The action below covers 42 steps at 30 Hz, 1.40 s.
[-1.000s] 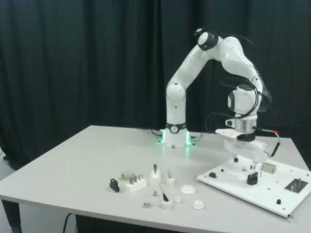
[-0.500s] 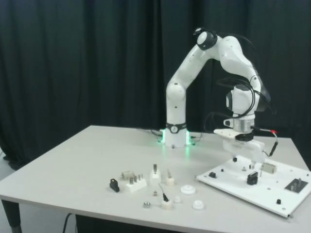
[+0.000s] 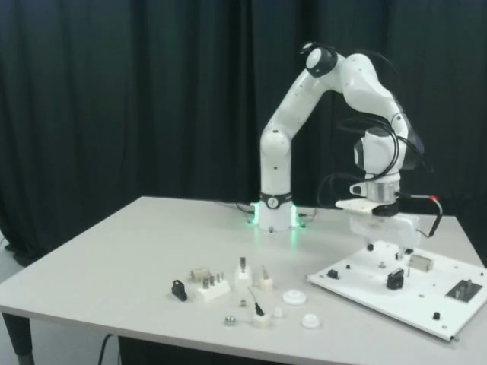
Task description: Pick BNC.
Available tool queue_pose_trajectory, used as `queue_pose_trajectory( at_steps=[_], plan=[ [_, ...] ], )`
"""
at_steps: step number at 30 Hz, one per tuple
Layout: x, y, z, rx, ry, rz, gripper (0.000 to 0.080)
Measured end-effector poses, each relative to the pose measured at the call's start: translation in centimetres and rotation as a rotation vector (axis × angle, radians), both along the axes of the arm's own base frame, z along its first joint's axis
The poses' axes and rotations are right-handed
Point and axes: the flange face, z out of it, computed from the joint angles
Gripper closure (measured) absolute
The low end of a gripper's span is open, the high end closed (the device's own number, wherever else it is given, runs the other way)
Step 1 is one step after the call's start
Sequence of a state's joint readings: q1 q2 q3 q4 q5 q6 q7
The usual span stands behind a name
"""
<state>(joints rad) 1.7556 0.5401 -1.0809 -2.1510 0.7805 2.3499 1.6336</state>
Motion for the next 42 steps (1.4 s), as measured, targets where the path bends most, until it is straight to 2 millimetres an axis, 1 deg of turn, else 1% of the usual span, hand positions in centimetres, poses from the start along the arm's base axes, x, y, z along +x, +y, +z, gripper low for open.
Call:
queue_pose_trajectory(
  at_steps=[11,17,25,31,42],
  plan=[
    [0.6,0.0,1.4,0.028,-0.015,0.029,0.0003],
    [0.7,-0.1,1.6,0.031,-0.017,0.07,0.0003],
    [1.0,-0.4,1.8,0.024,-0.022,0.074,0.0003],
    [1.5,-1.0,2.1,0.01,-0.036,0.112,0.0003],
    [2.7,-2.8,3.0,-0.006,-0.05,0.181,0.0003]
  ],
)
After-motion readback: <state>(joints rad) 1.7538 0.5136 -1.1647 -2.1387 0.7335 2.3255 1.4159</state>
